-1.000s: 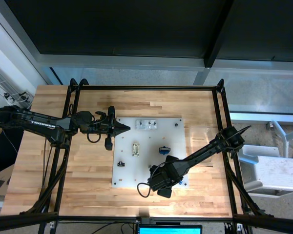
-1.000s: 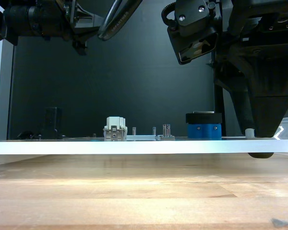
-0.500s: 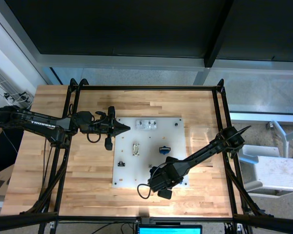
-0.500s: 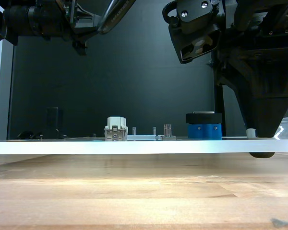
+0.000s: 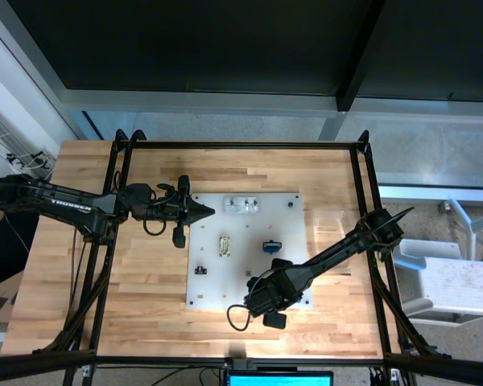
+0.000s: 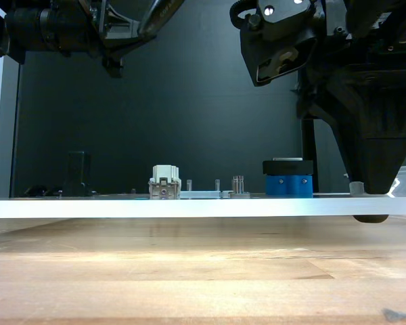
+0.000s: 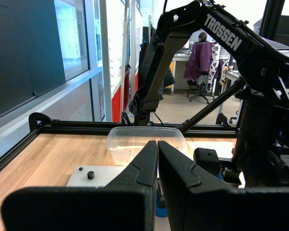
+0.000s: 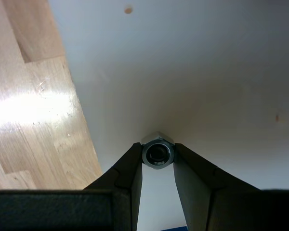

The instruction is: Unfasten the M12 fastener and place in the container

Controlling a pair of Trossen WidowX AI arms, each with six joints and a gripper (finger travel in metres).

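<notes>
The right gripper (image 6: 369, 184) points down at the white board (image 5: 217, 293), by its near edge. Its fingers (image 8: 130, 168) pinch the small silver nut (image 8: 158, 154) by its flat sides. The nut lies flat with its hole facing straight up. I cannot tell if it is on its stud. The clear tray (image 7: 145, 139) stands beside the board's right edge. The left gripper (image 7: 157, 150) hangs over the board's far left edge, with its fingers pressed together.

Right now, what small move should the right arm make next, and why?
Probably twist the wrist to unscrew: the right tool is clamped on the small silver hexagonal nut, which sits low on the white square board, not lifted. The left tool hangs shut above the board's left edge.
</notes>
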